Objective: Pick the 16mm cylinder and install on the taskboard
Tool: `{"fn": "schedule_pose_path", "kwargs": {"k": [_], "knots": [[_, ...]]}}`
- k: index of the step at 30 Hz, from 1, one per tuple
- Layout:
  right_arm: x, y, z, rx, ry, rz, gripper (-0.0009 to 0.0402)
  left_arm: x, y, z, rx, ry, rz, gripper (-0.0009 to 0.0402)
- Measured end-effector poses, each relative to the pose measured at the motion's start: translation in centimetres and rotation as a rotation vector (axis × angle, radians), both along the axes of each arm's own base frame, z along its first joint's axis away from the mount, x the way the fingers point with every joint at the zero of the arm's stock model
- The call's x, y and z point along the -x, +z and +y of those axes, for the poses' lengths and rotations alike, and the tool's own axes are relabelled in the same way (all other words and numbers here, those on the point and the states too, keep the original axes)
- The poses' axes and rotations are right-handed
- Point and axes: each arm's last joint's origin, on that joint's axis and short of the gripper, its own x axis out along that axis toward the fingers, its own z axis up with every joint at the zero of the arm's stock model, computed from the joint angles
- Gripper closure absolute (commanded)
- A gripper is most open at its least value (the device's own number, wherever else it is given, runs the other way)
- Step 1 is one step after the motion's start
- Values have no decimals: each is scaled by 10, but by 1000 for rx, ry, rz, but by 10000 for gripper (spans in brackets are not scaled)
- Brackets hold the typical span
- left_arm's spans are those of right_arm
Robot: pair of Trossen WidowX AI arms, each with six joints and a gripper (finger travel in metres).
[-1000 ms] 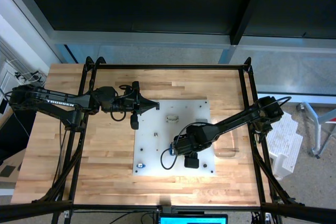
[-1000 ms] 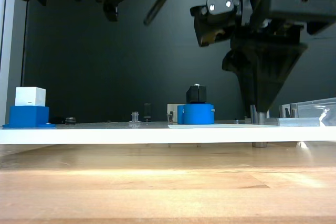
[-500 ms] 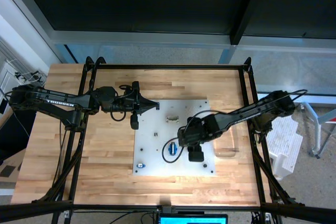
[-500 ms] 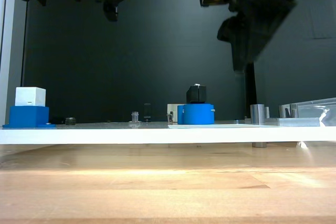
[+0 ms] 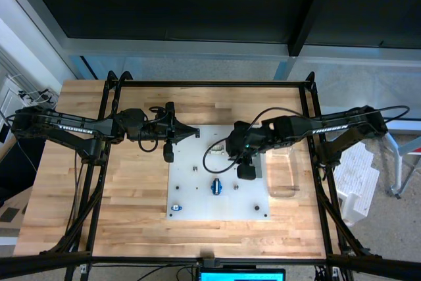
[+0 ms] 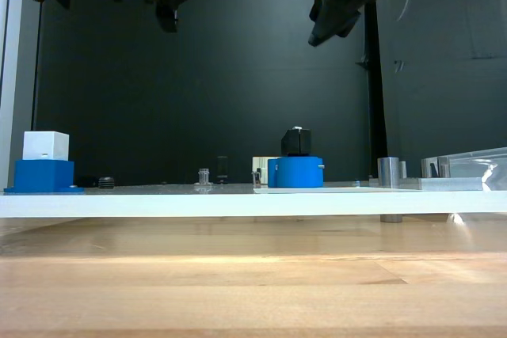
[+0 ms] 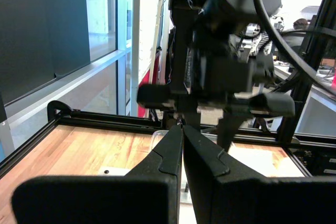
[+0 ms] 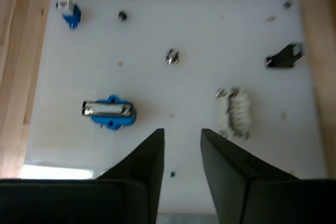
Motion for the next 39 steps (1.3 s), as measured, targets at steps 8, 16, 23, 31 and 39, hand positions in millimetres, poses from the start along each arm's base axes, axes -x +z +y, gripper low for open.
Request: {"fn": "schedule_pose_path", "kwargs": {"k": [8,16,23,31,39], "knots": [[5,16,-21,37,1,-91,391,0,0,0,0,0,0,393],[20,22,-30,27,-13,-235,394,0,0,0,0,0,0,393],[43,28,-31,19,-20,-461,393,0,0,0,0,0,0,393],[59,22,-33,-5,-42,-698,393,0,0,0,0,0,0,393],[70,-2,-34,-70,-65,-887,393,0,0,0,0,0,0,393]]}}
